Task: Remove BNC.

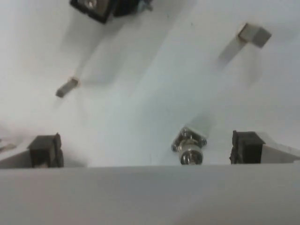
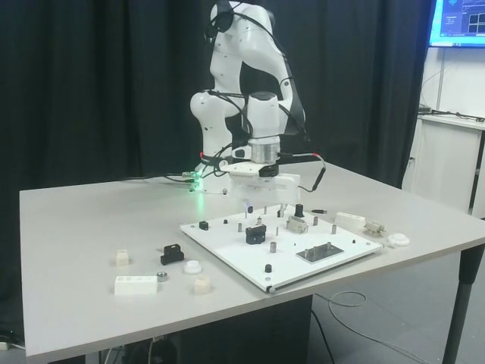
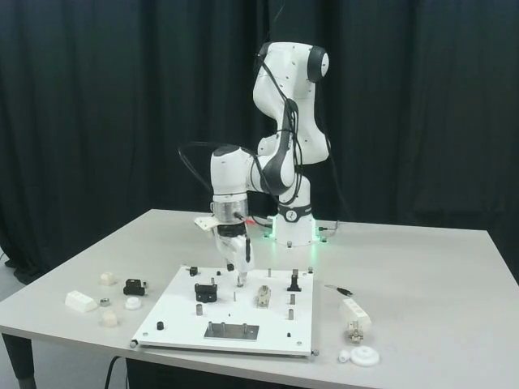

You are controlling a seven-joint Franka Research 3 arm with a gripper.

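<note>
BNC connector (image 1: 190, 149): how many do I have, and where is it?

You have one. It stands upright on the white board (image 2: 227, 254), between the two black fingertips (image 1: 246, 147) and much nearer this one than the other. The jaws are spread wide and touch nothing; they hang just above the board.

What else is close by?

In the wrist view you get three more things on the board beyond the connector: one small grey peg (image 1: 68, 87), one square-headed post (image 1: 253, 35) and one black block (image 1: 96, 7). None of them stands between the fingertips and the connector.

And farther out?

On the board you also have a flat grey plate (image 2: 324, 252) near its front edge. On the grey worktop (image 2: 91, 220), to one side of the board, lie six loose pieces: four white, one black (image 2: 173, 252) and one small ring. On the other side lie three white parts, one of them a round disc (image 2: 398, 240). At the arm's base a green light (image 2: 195, 182) glows, and a black curtain hangs behind.

Anything I can't trust?

A pale band of the wrist's own body cuts off the connector's lower part. The black block is cut by the picture's edge. In both room views the connector is too small to pick out among the pegs.
</note>
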